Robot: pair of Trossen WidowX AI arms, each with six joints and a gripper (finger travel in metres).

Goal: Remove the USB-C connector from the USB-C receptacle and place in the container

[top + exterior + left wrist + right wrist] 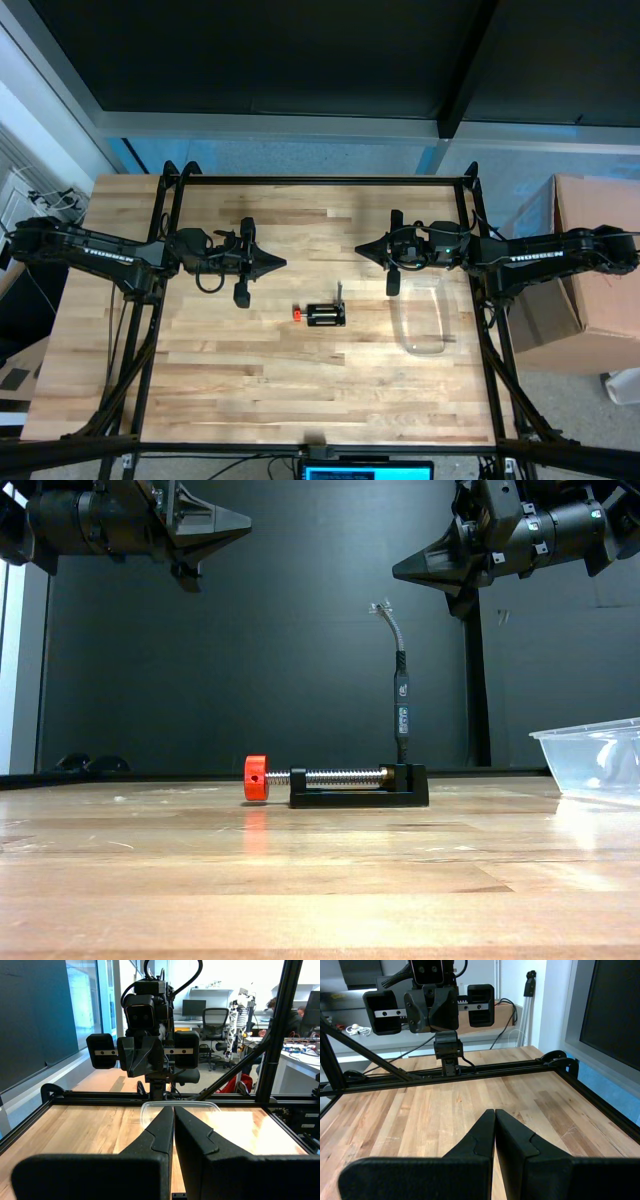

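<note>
Below and between the left gripper (281, 263) and right gripper (360, 250), the connector (403, 705) stands upright in the receptacle (405, 776) on a black clamp (345, 800). Both grippers hang raised with fingers pressed together, holding nothing. The container (425, 320) lies on the table (200, 380) below the right gripper's wrist.

1. High view: from above the near edge of the table (250, 400), looking down and away, far enough back to show the whole top.
2. Low view: at table height, level, close to the clamp (358, 785).
3. Wrist views: along the left gripper (173, 1108) and right gripper (494, 1111), which are raised and face each other.
4. High and low views share the clamp and container (595, 760).
</note>
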